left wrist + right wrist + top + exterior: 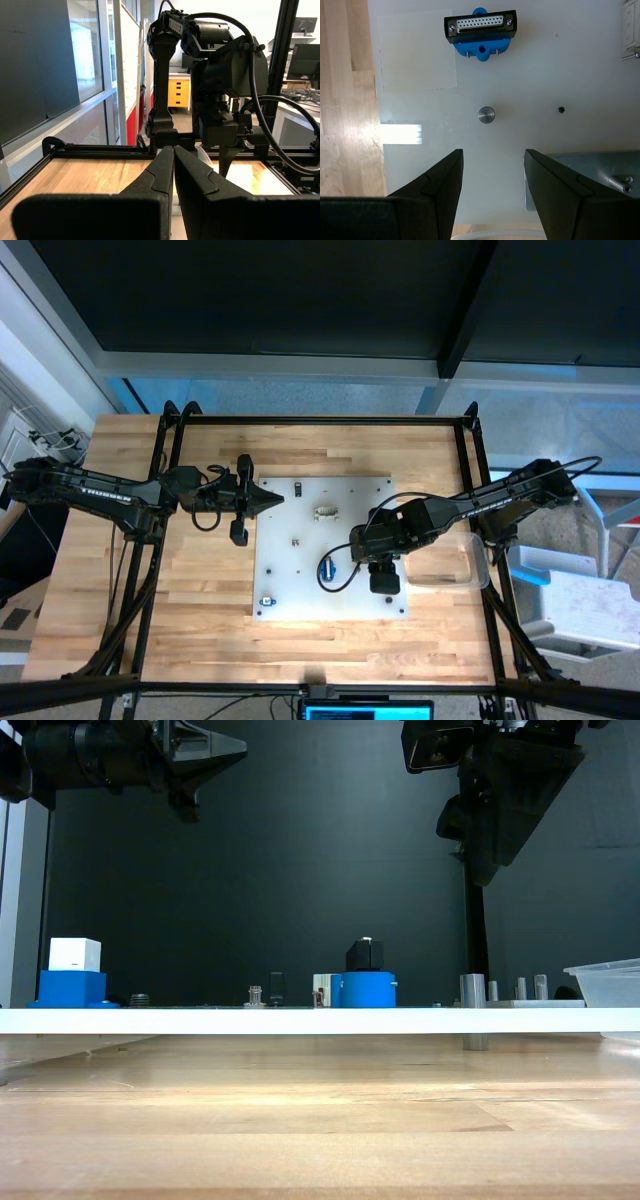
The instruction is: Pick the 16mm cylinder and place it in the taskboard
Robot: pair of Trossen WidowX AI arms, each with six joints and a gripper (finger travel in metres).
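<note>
The right gripper [492, 151] is hanging above the right part of the taskboard [300, 580], a flat, matte white square plate lying on the pale butcher-block table [200, 620]. Its two black wedge-shaped fingers [445, 175] are standing well apart and are gripping nothing. Straight below the gap, the 16mm cylinder [486, 114] is showing end-on as a small brushed-metal disc on the white surface. In the low view it is standing upright as a short grey peg [472, 991] at the board's near edge, with a grey stub showing under the plate in line with it. The gripper is hanging well above the peg and is not touching it. Beyond the peg, a blue plastic fitting [480, 50] is carrying a black-framed multi-pin connector [480, 23], and a dull grey metal block [585, 180] is lying just beside the right finger. A clear plastic tray [470, 575] is sitting against the board's right edge. The left gripper [174, 147] is hovering over the board's left edge, with its smooth black fingers pressed together and holding nothing.
</note>
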